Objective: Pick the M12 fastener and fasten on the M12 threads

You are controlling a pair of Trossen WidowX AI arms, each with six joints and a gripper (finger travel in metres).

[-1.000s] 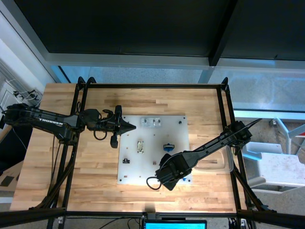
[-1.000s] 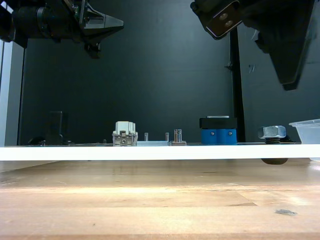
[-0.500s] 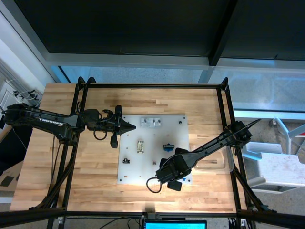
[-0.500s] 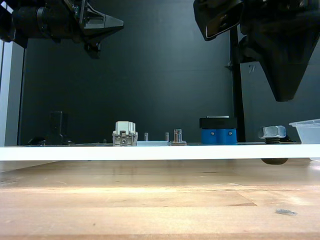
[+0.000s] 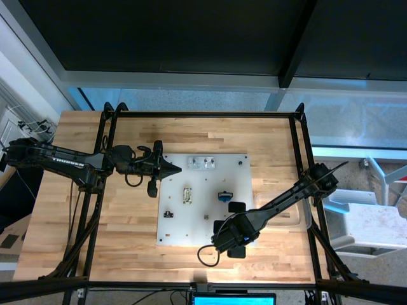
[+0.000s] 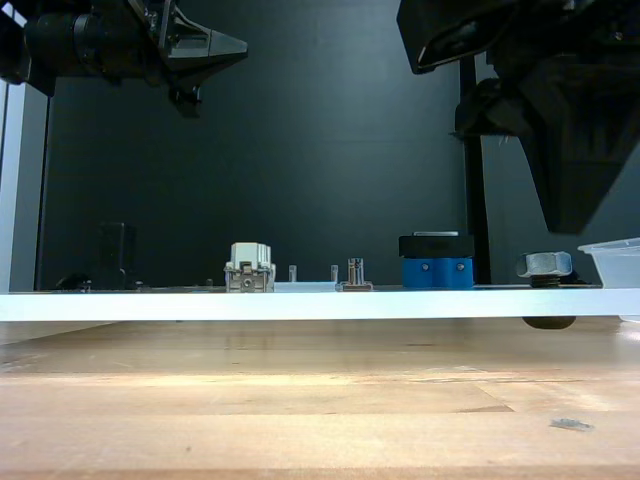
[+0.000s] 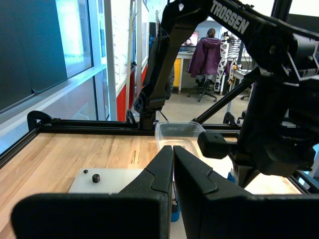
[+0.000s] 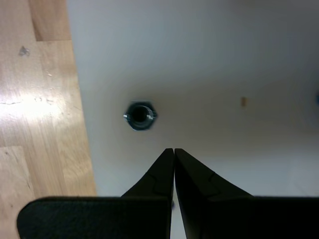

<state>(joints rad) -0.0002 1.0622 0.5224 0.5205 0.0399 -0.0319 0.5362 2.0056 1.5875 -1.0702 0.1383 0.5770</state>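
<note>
right gripper (image 8: 174,149) over near-right board (image 5: 191,219), tips together, empty | M12 nut (image 8: 140,115) on its stud (image 6: 545,282), below, slightly left | left gripper (image 5: 177,169) far-left, tips together

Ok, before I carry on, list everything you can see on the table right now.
board: one, white, mid-table.
nut: one, silver, on its stud at the board's near right edge.
connector block: one, blue, right of mid-board.
small connector: one, pale grey, mid-board.
tray: one, clear, on the table right of the board.
table: one, wooden, under everything.
left claw: one, black, shut, raised over the board's far left edge.
right claw: one, black, shut on nothing, above the board beside the nut.
</note>
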